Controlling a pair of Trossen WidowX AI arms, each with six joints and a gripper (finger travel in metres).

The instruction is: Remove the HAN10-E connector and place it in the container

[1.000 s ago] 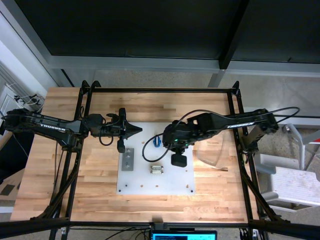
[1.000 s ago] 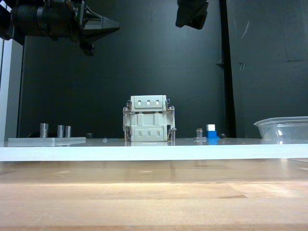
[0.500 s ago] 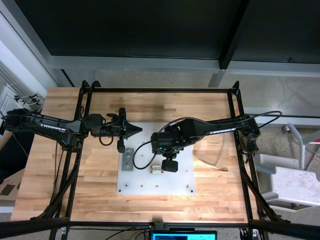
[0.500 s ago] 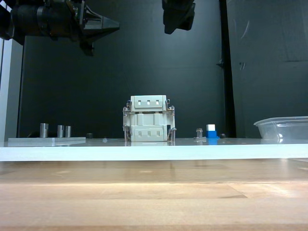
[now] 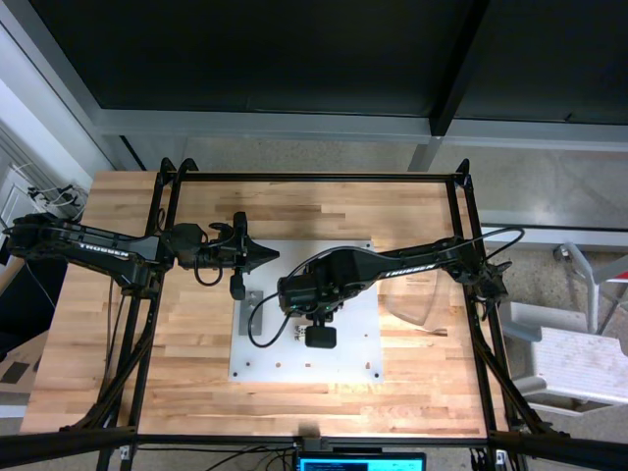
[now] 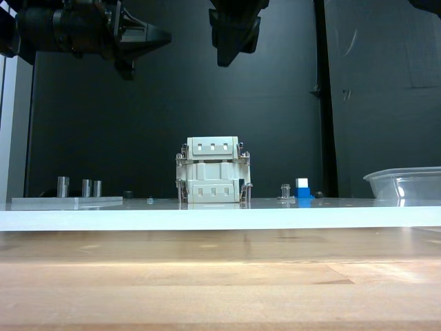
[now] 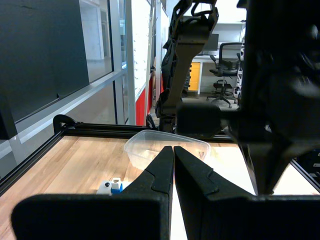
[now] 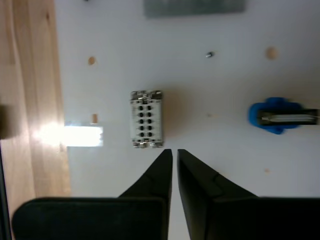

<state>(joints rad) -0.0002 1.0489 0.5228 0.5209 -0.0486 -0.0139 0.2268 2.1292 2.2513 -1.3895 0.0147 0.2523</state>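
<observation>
Across the wooden bench [image 5: 196, 392], the HAN10-E connector [image 8: 146, 118] sits still mounted, well apart from the container [image 6: 406, 181], and the right hand [image 6: 225, 62], fingers together, has swung in high above the connector, so opening and descending likely come next, while the left hand [image 7: 173, 149], also closed, hangs high to the connector's left.

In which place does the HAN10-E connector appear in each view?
High: HAN10-E connector on the white board, partly under the right gripper.
Low: centre, on the board.
Left wrist: not seen; left gripper, jaws shut, aloft over the board's far left.
Right wrist: just beyond the shut jaws.
Landmark: the white board.
</observation>
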